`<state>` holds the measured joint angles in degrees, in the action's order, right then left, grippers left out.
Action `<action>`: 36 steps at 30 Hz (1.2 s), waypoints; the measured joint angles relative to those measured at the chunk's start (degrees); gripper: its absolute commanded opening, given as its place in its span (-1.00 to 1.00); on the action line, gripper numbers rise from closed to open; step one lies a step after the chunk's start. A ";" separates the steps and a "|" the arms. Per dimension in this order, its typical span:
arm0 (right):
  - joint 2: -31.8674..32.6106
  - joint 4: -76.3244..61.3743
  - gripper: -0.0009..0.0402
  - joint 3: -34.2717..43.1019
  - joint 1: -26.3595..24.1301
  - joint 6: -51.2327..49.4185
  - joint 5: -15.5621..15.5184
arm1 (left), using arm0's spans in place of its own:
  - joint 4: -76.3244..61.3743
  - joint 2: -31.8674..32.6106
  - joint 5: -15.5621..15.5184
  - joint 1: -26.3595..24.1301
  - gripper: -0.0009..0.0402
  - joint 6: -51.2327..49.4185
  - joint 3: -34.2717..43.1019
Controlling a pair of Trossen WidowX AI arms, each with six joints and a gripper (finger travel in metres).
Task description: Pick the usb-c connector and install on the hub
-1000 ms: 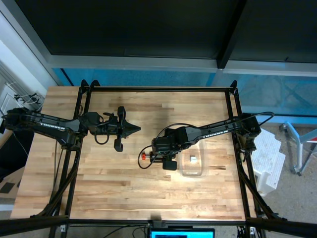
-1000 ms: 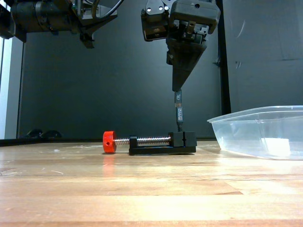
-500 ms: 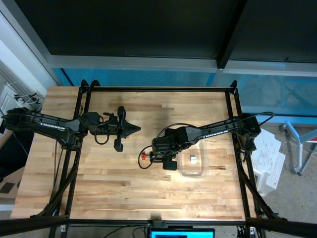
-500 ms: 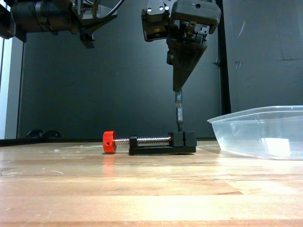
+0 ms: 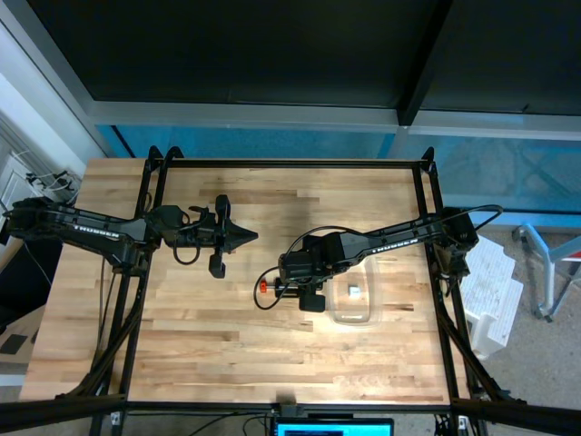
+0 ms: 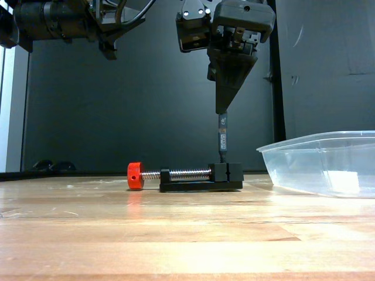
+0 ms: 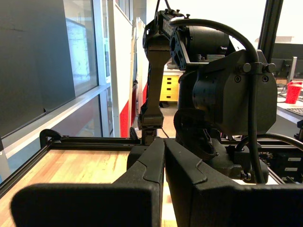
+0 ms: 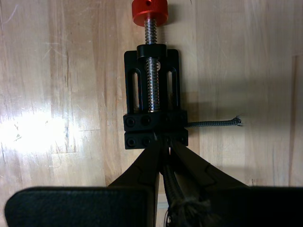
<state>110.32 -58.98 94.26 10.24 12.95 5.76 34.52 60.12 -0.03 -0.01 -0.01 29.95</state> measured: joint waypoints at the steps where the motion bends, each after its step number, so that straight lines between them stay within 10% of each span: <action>1: 0.00 0.22 -0.96 -0.22 0.00 0.00 0.02 | 0.00 0.00 0.00 0.00 -0.96 0.00 0.00; 24: -0.17 5.86 -0.93 -5.42 0.13 0.00 0.09 | -0.02 0.00 0.00 0.00 -0.96 0.00 -0.02; 36: -0.59 5.42 -0.18 -4.33 0.13 0.17 -0.42 | 0.00 -0.02 0.00 0.00 -0.96 0.00 0.00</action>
<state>109.73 -53.56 89.93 10.37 13.13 5.34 34.52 60.10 -0.03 -0.01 -0.01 29.95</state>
